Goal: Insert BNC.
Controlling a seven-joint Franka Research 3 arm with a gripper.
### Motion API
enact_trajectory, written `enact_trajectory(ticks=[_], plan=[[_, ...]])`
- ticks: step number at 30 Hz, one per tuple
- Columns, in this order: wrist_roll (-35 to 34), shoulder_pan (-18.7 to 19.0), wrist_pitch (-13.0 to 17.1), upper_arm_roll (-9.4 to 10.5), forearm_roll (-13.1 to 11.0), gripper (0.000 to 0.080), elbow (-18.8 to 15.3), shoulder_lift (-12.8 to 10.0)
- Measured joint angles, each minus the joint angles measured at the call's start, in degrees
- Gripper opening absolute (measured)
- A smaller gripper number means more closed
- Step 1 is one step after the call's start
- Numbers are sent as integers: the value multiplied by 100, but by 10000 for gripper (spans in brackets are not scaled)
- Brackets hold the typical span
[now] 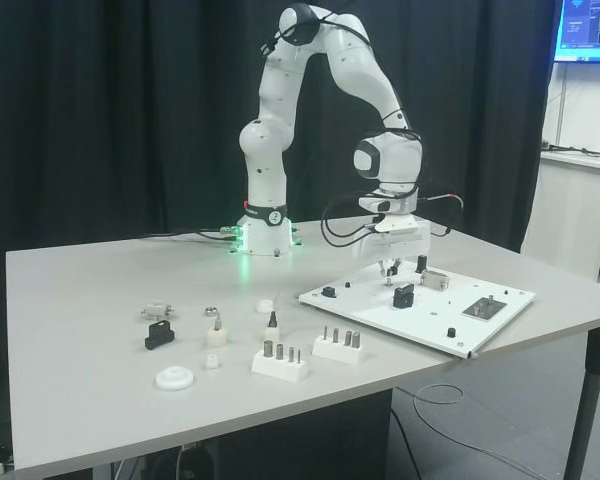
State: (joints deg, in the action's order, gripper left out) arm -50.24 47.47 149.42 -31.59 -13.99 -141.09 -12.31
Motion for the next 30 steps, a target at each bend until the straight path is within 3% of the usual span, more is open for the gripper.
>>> enact_trajectory(ticks=[10,30], plan=[[-135,-12,19,0,117,121,-1,-44],[-166,-16,102,5,122,121,-11,-101]])
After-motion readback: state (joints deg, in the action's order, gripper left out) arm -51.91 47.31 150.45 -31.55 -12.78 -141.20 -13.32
